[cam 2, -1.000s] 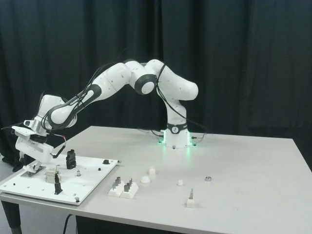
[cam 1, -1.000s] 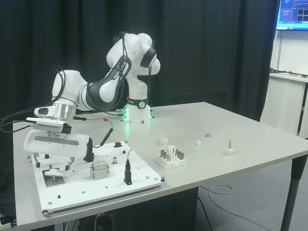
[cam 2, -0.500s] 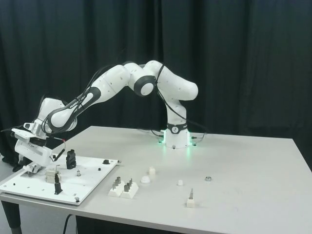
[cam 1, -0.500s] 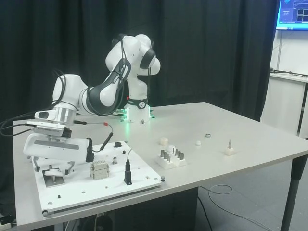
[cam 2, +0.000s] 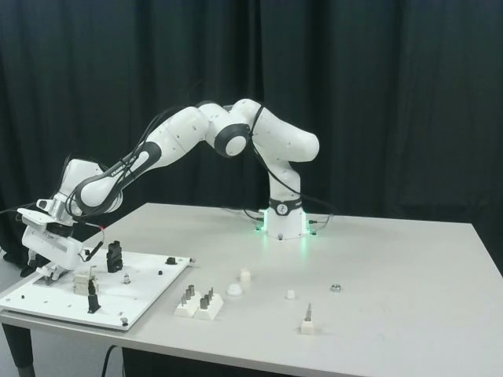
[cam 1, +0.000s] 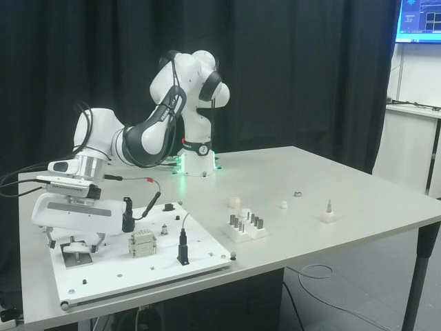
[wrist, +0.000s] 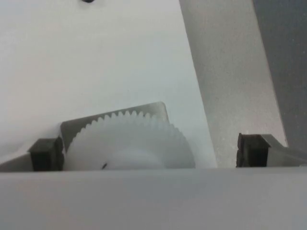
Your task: Pick large gear.
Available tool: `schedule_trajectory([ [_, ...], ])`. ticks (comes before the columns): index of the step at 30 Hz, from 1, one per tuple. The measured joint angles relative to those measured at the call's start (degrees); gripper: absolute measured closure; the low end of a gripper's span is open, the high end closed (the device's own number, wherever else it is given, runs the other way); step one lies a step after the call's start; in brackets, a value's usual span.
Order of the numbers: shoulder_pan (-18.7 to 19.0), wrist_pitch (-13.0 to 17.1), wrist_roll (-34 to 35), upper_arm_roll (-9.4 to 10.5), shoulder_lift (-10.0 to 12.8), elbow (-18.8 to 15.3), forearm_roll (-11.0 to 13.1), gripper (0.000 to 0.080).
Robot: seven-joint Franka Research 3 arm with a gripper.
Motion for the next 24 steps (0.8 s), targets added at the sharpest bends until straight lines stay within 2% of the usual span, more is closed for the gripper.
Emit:
schedule_trajectory([
  [24,-0.37,-1.62,0.04,0.02,0.0,0.34,0.0,0.0003],
])
